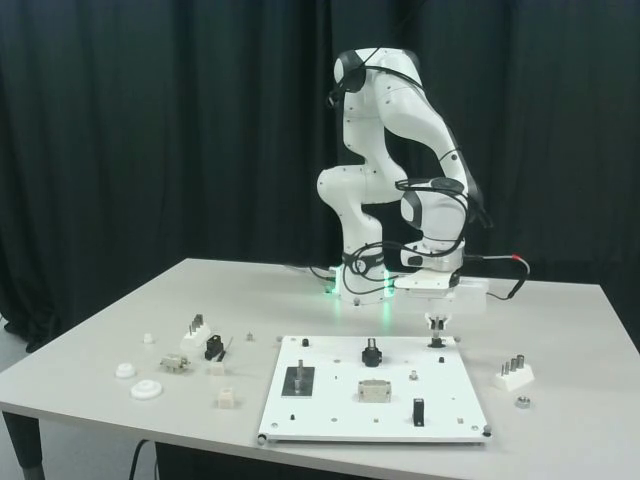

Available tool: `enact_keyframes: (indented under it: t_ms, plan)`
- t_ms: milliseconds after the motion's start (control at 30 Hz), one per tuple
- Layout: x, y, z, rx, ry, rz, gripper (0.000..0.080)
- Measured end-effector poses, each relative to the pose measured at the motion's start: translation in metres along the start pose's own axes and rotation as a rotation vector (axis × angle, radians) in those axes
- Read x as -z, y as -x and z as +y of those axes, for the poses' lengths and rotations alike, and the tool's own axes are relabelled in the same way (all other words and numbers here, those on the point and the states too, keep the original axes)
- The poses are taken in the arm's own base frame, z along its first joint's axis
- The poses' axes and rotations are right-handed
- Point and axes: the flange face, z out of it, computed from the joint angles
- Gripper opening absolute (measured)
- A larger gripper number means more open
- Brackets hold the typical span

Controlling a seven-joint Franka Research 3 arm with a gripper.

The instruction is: Insert Ethernet.

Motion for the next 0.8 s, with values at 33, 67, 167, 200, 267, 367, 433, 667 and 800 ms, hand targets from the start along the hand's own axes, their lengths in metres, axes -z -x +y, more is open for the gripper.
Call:
enact_keyframes:
  t_ms: [33, 67, 167, 200, 267, 367, 433, 667, 800]
  plan:
    - [0.0000, 0.0002, -0.0001, 0.001, 0.000, 0.000, 0.0091]
    - [0.0000, 0.0005, -0.0002, 0.001, 0.000, 0.000, 0.0091]
    - [-0.0004, 0.0018, -0.0006, 0.004, 0.001, 0.000, 0.0091]
    - [-0.0009, 0.0026, -0.0006, 0.005, 0.003, -0.001, 0.0091]
    - [-0.0013, 0.0033, -0.0008, 0.007, 0.003, -0.002, 0.0091]
    - [-0.0013, 0.0034, -0.0009, 0.008, 0.003, -0.002, 0.0091]
    - [-0.0014, 0.0035, -0.0009, 0.008, 0.004, -0.002, 0.0091]
    - [-0.0018, 0.0029, -0.0008, 0.021, 0.003, -0.001, 0.0091]
    - [-0.0033, 0.0016, -0.0011, 0.034, 0.000, 0.000, 0.0091]
